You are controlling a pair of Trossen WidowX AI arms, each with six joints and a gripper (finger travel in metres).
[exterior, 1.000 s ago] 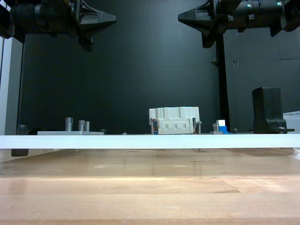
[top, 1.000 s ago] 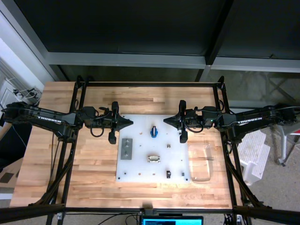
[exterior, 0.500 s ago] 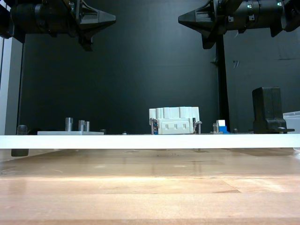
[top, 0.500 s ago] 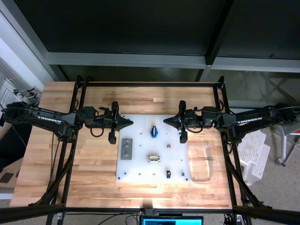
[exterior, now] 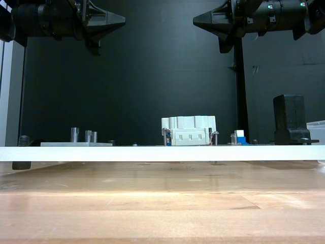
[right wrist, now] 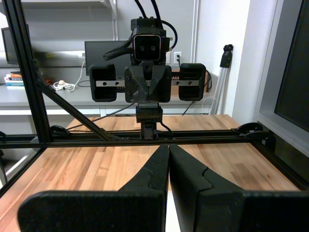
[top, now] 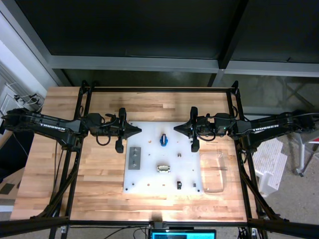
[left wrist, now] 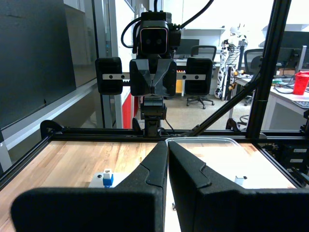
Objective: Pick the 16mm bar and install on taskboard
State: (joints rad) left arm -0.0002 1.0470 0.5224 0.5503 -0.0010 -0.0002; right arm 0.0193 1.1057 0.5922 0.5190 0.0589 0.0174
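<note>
- The left hand [top: 139, 130] hangs in the air over the far left corner of the board [top: 149, 175], its fingers [left wrist: 153, 166] pressed together with nothing between them.
- Across from it, the right hand [top: 175, 128] hovers over the far part of the board, also closed and carrying nothing.
- The two pointed tips aim at each other, well apart, with the blue knob [top: 163, 140] on the board below the gap between them.
- From surface level, both hands sit high above everything on the board.
- The white board lies flat in the middle of the wooden surface [top: 75, 189].
- On its left side is the grey block [top: 134, 157], with short pegs standing up from it.
- A pale connector [exterior: 189, 130] sits near the board's middle, and a small black connector [top: 178, 185] stands close to the near edge.
- The 16mm bar [top: 194, 185] looks to be the tiny dark speck near the board's near right corner, just beside the tray, though it is too small to be sure.
- The clear tray [top: 213, 172] rests on the surface against the board's right edge.
- Neither hand touches the board or anything on it.
</note>
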